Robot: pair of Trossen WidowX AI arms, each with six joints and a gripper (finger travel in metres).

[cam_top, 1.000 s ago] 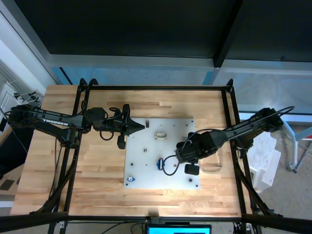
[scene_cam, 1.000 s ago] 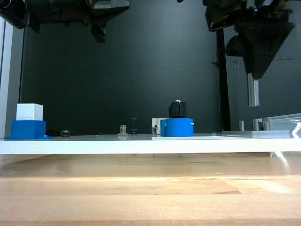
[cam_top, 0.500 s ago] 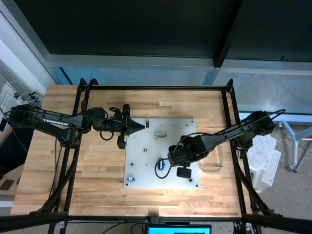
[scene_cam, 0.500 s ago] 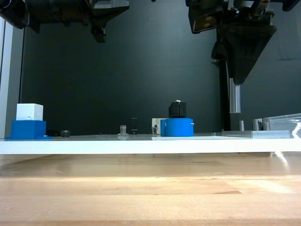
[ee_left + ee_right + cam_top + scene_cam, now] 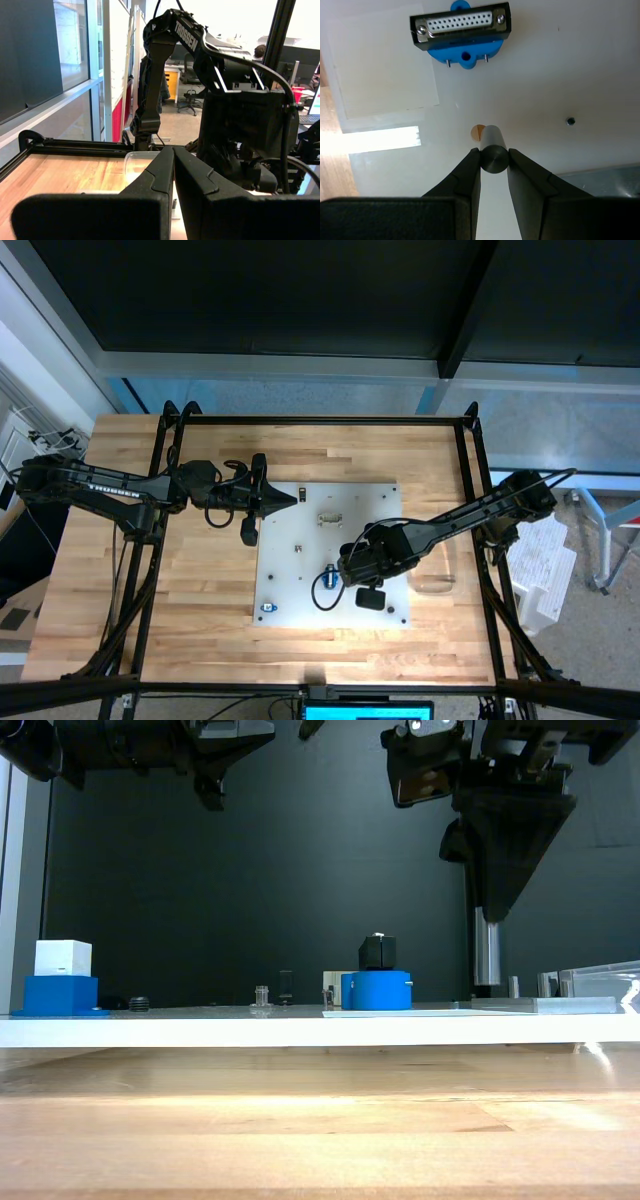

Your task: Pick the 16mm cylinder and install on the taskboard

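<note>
While the left pincer (image 5: 173, 150) hangs closed off-board, the right pincer (image 5: 494, 154) clamps the 16mm cylinder (image 5: 486, 952) above the taskboard (image 5: 285, 585).

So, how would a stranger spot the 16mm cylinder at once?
Over the white taskboard, the right gripper points down; the left gripper is parked by its far left corner. Between the right fingers hangs the 16mm cylinder, the only bare silver rod, upright.

Robotics lab: framed wooden workbench (image 5: 200, 585), office chair (image 5: 188, 95)
</note>
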